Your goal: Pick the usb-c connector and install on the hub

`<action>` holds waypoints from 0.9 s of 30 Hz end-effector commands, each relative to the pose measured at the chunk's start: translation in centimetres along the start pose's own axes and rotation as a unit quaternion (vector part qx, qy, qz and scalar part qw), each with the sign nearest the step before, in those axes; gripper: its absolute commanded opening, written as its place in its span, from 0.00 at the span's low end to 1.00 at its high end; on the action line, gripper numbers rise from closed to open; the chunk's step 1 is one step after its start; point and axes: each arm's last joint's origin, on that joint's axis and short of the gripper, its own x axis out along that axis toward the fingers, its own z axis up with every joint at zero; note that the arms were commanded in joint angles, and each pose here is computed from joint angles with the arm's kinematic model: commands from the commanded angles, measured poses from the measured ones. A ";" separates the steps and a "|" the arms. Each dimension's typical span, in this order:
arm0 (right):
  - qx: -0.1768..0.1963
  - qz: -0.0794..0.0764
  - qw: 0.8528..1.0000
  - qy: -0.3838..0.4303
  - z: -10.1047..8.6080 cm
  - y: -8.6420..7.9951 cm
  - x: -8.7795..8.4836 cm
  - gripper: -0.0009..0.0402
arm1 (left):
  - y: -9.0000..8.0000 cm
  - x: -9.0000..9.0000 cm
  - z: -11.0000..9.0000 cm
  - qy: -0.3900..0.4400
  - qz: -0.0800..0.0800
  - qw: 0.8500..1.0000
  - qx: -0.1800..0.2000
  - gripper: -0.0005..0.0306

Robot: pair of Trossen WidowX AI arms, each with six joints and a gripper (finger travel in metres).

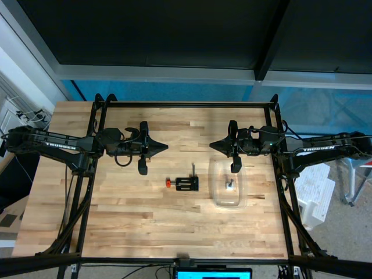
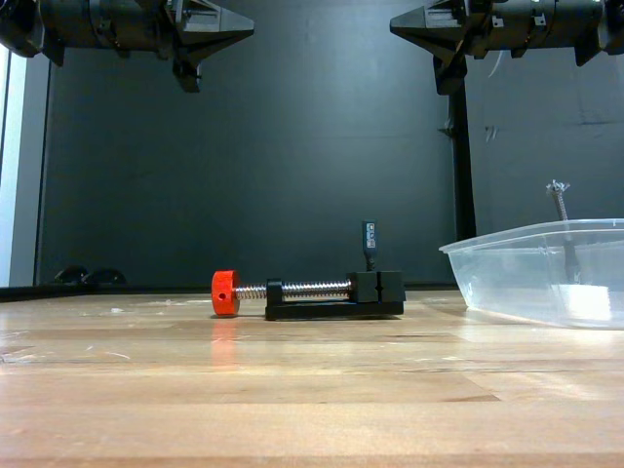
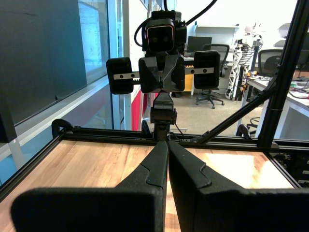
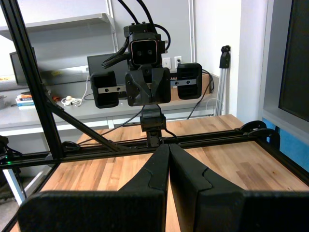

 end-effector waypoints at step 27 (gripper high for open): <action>0.005 0.005 0.981 0.194 1.4 0.5 -0.4 0.02 | 0.0 0.0 0.0 0.000 0.000 1.000 0.000 0.02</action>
